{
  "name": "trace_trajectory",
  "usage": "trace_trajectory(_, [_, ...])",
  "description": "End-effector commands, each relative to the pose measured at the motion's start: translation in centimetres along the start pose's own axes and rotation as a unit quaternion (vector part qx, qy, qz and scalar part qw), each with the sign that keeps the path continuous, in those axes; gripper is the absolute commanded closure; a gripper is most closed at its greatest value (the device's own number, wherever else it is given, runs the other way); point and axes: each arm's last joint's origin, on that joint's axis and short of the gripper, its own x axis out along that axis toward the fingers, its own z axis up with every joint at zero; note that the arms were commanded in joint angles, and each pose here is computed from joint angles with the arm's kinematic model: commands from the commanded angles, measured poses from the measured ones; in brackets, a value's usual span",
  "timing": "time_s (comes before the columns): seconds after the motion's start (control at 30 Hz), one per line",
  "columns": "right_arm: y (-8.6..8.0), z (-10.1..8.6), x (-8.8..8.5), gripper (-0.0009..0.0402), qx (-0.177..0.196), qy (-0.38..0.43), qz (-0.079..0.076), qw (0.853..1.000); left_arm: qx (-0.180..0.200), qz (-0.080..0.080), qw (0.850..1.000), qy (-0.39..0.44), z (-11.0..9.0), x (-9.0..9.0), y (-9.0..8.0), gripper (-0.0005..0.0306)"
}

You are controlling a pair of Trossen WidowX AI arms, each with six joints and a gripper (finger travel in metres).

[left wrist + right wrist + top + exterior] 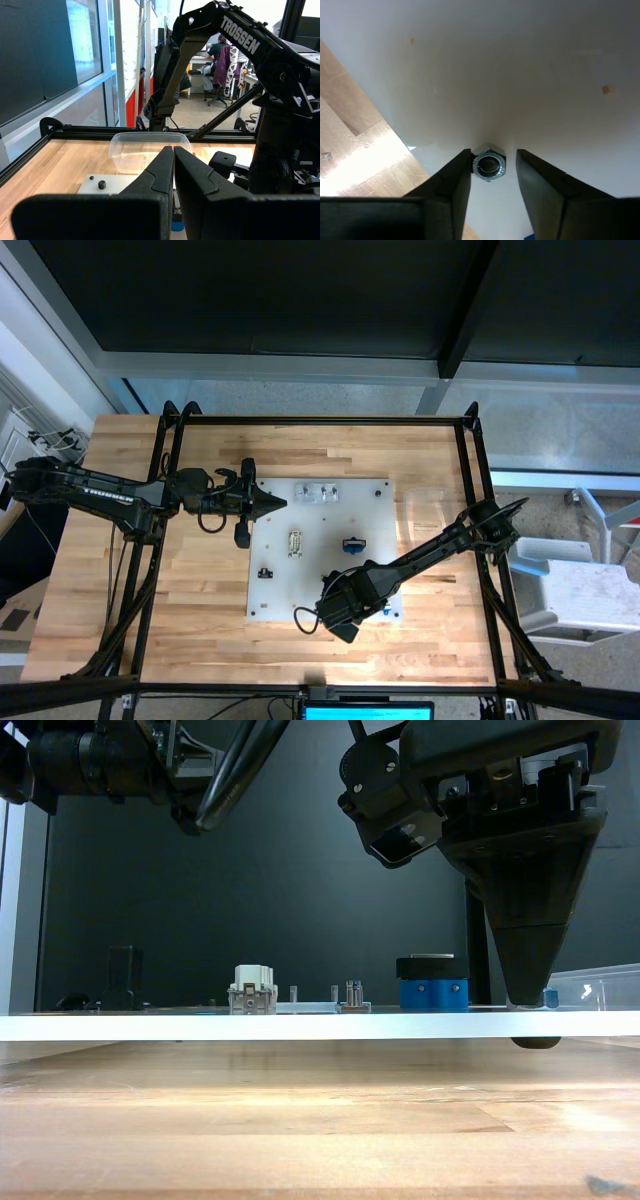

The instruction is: Unfasten the M12 fastener and place in the container

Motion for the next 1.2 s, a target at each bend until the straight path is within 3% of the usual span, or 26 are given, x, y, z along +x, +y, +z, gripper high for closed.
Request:
trace_trajectory(0.03, [-0.05, -0.01, -0.01, 0.0309, 0.000, 0.000, -0.002, 1.000, 0.000, 0.000, 1.000, 0.000, 0.01, 0.01, 0.01, 0.0300])
trace_trajectory(0.4, [0.10, 0.09, -0.02, 0.0384, -0.004, -0.004, 0.006, 1.000, 0.000, 0.000, 1.000, 0.000, 0.01, 0.01, 0.00, 0.0300])
trace_trajectory(0.67, [0.13, 0.01, 0.00, 0.0393, -0.074, 0.008, 0.014, 0.997, 0.000, 0.000, 1.000, 0.000, 0.01, 0.01, 0.01, 0.0300])
trace_trajectory(0.83, [0.08, 0.08, 0.00, 0.0393, -0.139, 0.004, 0.012, 0.990, 0.000, 0.000, 1.000, 0.000, 0.01, 0.01, 0.00, 0.0300])
trace_trajectory(0.97, [0.07, 0.09, 0.04, 0.0393, -0.216, 0.002, 0.011, 0.976, 0.000, 0.000, 1.000, 0.000, 0.01, 0.01, 0.00, 0.0300])
trace_trajectory(1.1, [0.04, 0.14, 0.04, 0.0393, -0.328, -0.007, 0.002, 0.944, 0.000, 0.000, 1.000, 0.000, 0.01, 0.01, 0.00, 0.0300])
trace_trajectory(1.2, [0.04, 0.13, 0.04, 0.0393, -0.418, -0.007, 0.002, 0.908, 0.000, 0.000, 1.000, 0.000, 0.01, 0.01, 0.00, 0.0300])
